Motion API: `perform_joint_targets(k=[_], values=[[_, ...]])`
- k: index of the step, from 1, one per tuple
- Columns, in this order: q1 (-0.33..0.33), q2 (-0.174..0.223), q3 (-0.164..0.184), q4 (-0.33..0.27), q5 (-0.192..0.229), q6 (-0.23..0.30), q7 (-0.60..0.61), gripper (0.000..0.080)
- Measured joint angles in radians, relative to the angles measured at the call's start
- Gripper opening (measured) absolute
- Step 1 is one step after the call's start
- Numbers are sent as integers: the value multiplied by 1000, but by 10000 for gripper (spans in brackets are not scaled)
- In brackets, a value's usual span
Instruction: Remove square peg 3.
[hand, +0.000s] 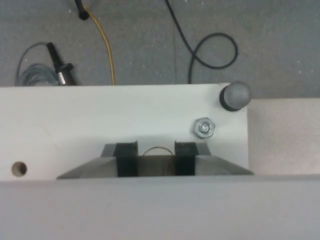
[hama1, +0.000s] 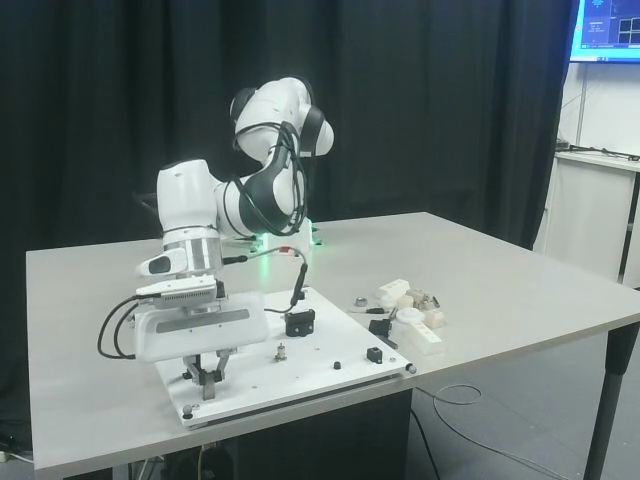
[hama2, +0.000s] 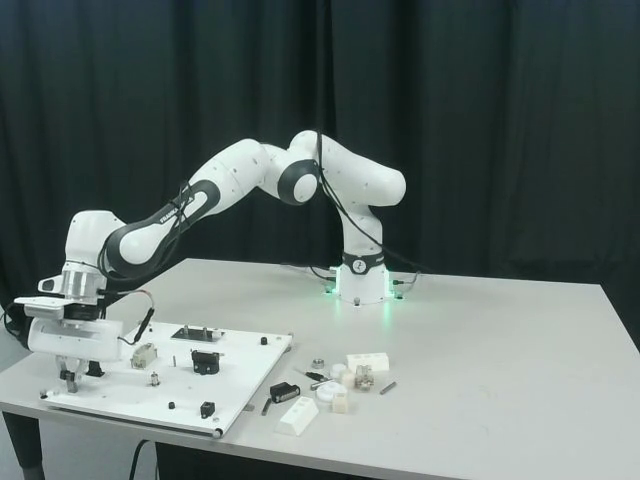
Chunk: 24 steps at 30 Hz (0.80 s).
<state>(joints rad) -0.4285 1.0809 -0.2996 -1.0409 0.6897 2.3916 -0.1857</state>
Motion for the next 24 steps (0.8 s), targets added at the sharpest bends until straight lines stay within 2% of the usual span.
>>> perform_joint_targets(k=[17, 24], values=[[2, -47, -12, 10, -30, -67, 33, 152], [3, -56, -12, 10, -47, -80, 51, 152]])
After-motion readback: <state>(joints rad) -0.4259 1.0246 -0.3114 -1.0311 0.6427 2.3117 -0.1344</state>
